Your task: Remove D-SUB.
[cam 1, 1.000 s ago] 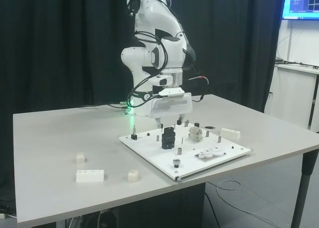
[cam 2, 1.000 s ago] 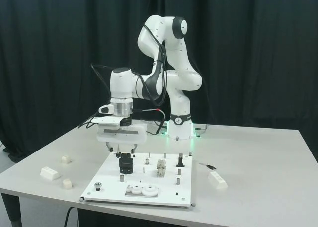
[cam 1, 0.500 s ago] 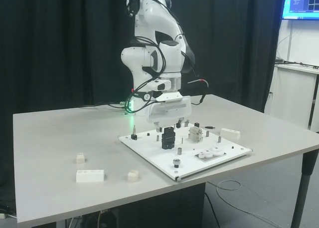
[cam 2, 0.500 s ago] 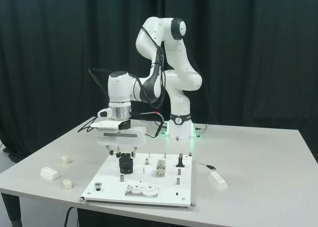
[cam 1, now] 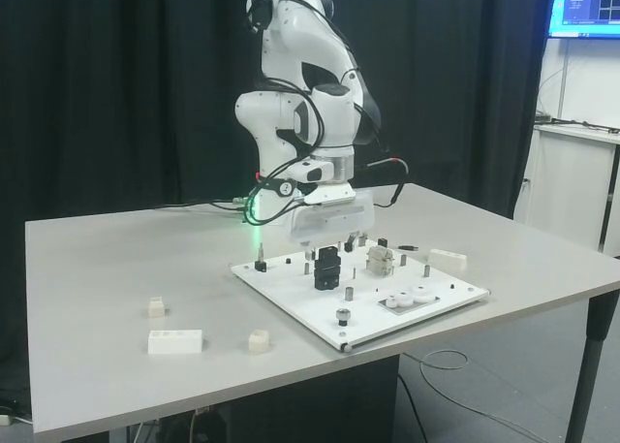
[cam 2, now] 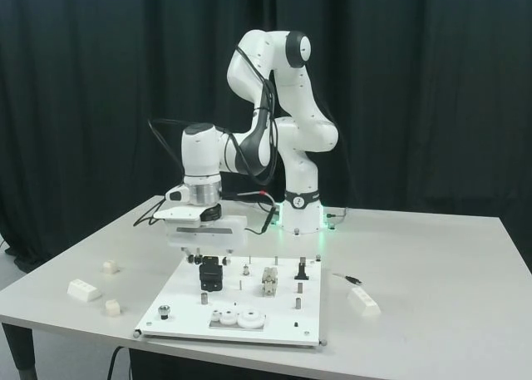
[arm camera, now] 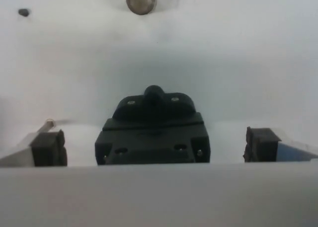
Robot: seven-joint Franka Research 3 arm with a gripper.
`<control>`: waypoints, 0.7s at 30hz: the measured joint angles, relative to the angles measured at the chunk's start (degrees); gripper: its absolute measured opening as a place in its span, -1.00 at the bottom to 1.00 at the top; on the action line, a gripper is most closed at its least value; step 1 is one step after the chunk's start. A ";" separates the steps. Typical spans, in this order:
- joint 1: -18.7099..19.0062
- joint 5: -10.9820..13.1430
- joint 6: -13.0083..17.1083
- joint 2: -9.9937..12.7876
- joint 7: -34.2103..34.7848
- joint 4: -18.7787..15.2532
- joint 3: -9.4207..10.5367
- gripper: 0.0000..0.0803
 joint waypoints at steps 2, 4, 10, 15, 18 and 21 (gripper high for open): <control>0.03 0.00 -0.17 0.14 0.12 0.00 0.01 0.99; 0.05 0.00 -0.50 0.27 0.35 0.00 0.01 0.99; 0.06 0.00 -1.29 0.60 0.47 0.00 0.00 0.99; 0.07 0.00 -1.92 0.74 0.56 0.00 0.00 0.99; 0.11 0.00 -2.12 0.74 0.75 -0.02 0.00 0.99; 0.16 0.00 -2.29 0.75 1.10 -0.02 0.00 0.99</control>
